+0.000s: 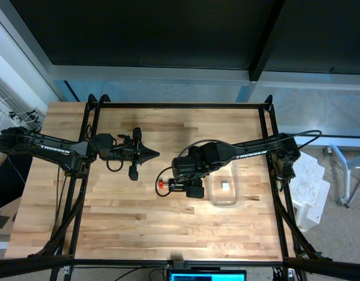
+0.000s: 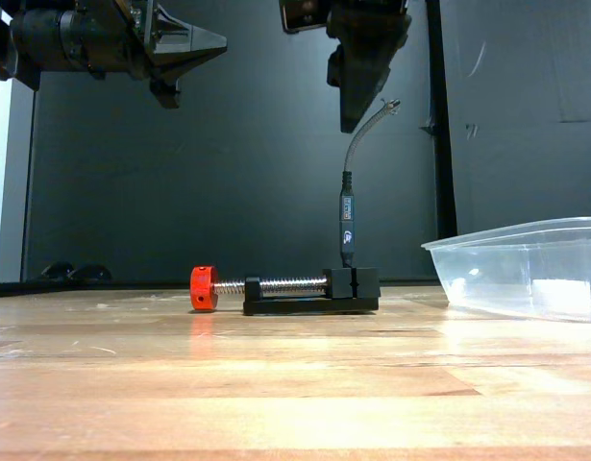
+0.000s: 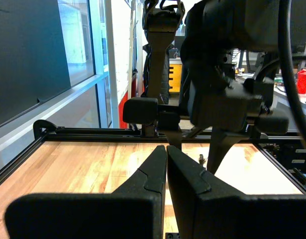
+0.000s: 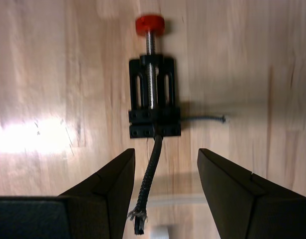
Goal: Pick the USB-C connector and install on taskboard
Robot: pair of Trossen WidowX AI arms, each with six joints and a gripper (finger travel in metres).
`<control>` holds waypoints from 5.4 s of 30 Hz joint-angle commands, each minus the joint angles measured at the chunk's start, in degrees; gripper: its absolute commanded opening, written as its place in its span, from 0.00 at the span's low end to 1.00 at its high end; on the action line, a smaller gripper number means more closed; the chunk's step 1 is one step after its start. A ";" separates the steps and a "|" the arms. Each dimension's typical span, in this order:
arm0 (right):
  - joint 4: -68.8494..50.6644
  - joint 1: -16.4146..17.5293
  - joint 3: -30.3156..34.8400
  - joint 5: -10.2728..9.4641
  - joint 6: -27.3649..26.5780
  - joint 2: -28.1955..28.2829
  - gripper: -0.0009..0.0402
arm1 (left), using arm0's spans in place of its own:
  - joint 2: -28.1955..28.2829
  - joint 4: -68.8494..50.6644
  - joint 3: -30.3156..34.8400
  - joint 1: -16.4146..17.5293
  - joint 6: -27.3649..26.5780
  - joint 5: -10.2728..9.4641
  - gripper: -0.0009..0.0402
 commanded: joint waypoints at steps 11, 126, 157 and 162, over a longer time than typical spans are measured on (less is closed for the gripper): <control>25.35 -2.45 -18.95 0.04 -4.52 -16.98 0.36 | 0.00 0.00 0.02 0.02 0.00 0.02 0.02; 102.60 -10.60 -75.76 -5.97 -10.19 -47.76 0.02 | 0.00 0.00 0.02 0.02 0.00 0.02 0.02; 102.09 -10.60 -75.76 -5.97 -10.19 -47.76 0.02 | 0.00 0.00 0.02 0.00 0.00 0.02 0.02; 102.09 -10.62 -75.76 -5.97 -10.19 -47.76 0.02 | 0.00 0.00 0.02 0.02 0.00 0.02 0.02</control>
